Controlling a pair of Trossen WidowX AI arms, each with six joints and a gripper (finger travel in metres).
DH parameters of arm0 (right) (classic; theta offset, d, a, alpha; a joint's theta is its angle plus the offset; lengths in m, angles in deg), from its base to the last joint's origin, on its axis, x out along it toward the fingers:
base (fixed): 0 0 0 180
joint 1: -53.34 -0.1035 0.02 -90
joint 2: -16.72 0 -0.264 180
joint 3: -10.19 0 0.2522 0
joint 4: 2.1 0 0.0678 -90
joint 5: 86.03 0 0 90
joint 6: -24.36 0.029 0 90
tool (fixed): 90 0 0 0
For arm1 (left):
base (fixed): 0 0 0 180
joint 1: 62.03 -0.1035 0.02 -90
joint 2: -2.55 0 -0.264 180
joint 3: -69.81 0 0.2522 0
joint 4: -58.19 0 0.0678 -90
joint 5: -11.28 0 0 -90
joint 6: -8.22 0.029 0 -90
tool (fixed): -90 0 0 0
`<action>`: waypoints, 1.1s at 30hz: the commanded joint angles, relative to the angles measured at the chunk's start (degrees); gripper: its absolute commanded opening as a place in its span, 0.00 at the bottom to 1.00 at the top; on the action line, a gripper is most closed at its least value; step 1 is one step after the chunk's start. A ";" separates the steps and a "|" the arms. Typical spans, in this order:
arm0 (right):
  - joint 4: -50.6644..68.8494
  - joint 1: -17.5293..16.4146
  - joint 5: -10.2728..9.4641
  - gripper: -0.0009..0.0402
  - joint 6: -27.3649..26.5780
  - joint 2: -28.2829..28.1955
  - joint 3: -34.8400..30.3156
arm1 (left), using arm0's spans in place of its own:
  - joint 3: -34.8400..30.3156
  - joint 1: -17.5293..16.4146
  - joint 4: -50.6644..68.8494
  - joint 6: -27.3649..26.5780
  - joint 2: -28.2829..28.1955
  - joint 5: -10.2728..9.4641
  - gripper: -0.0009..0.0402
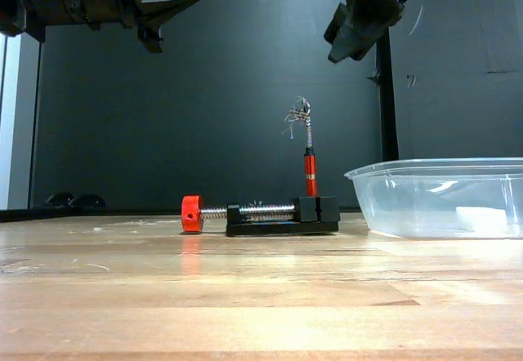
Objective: Remove the RCA connector from the receptacle and place in the container
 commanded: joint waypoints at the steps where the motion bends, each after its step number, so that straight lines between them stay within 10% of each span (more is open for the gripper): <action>1: 3.43 -0.37 1.73 0.02 1.11 -3.26 -2.80 | 0.00 0.00 0.00 0.00 -0.02 0.00 0.02; 33: 1.66 -2.89 5.79 0.46 5.81 -18.82 -7.50 | 0.00 0.00 0.00 0.00 -0.02 0.00 0.02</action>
